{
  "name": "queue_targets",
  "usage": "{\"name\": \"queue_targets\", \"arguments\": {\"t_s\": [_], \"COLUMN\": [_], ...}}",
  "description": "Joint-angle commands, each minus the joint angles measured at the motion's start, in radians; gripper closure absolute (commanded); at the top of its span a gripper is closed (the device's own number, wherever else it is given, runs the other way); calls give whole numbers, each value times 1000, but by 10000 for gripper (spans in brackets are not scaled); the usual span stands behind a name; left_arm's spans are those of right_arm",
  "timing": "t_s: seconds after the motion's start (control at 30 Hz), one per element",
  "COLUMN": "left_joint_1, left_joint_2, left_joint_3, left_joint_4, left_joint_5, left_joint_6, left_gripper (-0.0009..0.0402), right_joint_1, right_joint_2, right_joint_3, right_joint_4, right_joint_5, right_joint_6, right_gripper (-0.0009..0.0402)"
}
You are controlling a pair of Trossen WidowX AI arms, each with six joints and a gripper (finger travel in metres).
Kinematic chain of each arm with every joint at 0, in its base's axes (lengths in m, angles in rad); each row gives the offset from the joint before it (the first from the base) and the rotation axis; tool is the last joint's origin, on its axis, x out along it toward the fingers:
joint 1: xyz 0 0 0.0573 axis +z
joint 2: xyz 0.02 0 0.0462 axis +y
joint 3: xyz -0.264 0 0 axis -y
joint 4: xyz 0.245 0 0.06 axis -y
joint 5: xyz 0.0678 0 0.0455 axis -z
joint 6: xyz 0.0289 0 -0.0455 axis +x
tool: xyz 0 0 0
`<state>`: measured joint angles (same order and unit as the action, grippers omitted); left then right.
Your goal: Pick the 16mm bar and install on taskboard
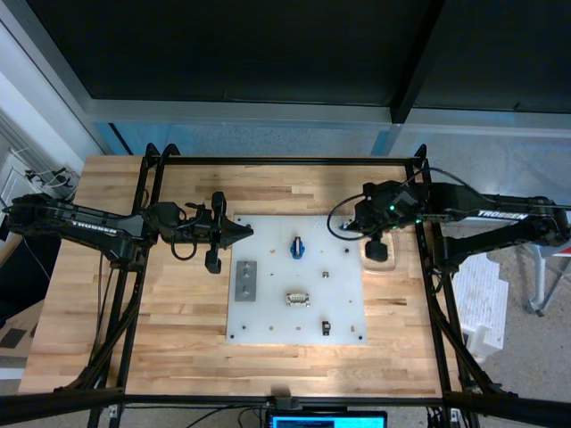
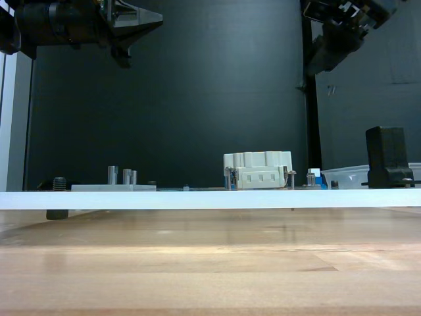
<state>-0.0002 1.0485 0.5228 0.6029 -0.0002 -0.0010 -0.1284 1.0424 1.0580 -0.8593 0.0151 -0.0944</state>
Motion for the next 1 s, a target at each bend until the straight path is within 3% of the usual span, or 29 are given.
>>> {"name": "queue_targets", "arguments": {"t_s": [0.03, 0.27, 0.5, 1.0], "left_joint_1": [0, 0, 0, 0], "left_joint_2": [0, 0, 0, 0], "left_joint_3": [0, 0, 0, 0], "left_joint_4": [0, 0, 0, 0], "left_joint_5": [0, 0, 0, 0], "left_joint_6": [0, 0, 0, 0], "left_gripper": [393, 393, 393, 393], "right_joint_1": [-47, -118, -140, -208], "right_joint_2": [1, 3, 40, 134], "right_joint_3": [41, 75, 75, 72], "right_joint_4": [-112, -270, -404, -472], "right_joint_5": [0, 1, 1, 0], "right_joint_6": [-31, -83, -130, -184], "right_gripper": [393, 393, 393, 393]}}
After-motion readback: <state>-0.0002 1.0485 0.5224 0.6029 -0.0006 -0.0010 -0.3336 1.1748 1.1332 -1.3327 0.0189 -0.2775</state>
